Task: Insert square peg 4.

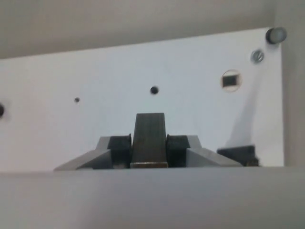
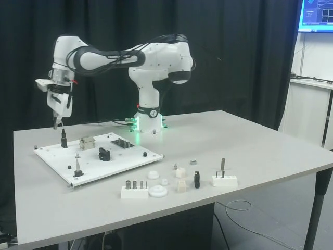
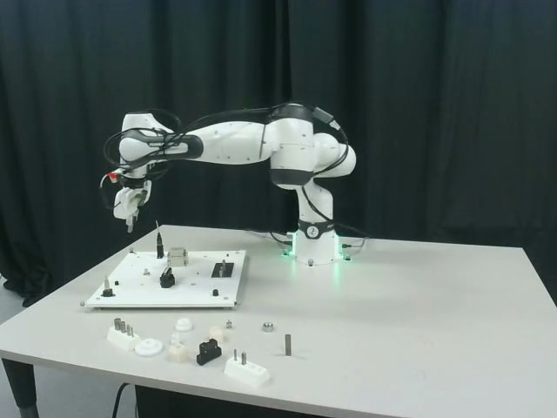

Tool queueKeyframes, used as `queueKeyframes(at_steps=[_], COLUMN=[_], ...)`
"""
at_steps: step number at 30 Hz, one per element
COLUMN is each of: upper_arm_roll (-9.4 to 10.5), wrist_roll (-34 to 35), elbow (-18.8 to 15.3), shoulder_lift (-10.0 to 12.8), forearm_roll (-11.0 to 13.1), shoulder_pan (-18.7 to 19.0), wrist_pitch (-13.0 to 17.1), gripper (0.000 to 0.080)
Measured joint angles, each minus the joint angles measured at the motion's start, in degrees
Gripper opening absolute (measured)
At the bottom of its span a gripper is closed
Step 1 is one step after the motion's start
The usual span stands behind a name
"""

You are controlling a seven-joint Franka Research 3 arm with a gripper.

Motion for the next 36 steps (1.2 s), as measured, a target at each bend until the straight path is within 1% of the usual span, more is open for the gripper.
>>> queueKeyframes(at_steps=[9,19,28,36], upper_arm_roll=[1.38,3.53,5.33,6.65], wrist_roll=[-3.0,-3.9,-3.9,-5.2], elbow=[4.3,7.9,10.3,11.9], shoulder_lift=[0.0,0.0,0.0,-0.1], forearm_roll=[0.0,0.0,0.0,-0.2], shoulder_pan=[-6.6,-12.6,-16.5,-18.8], wrist_pitch=[-2.5,-4.0,-5.7,-7.6], gripper=[0.0154,0.0154,0.0154,0.0154])
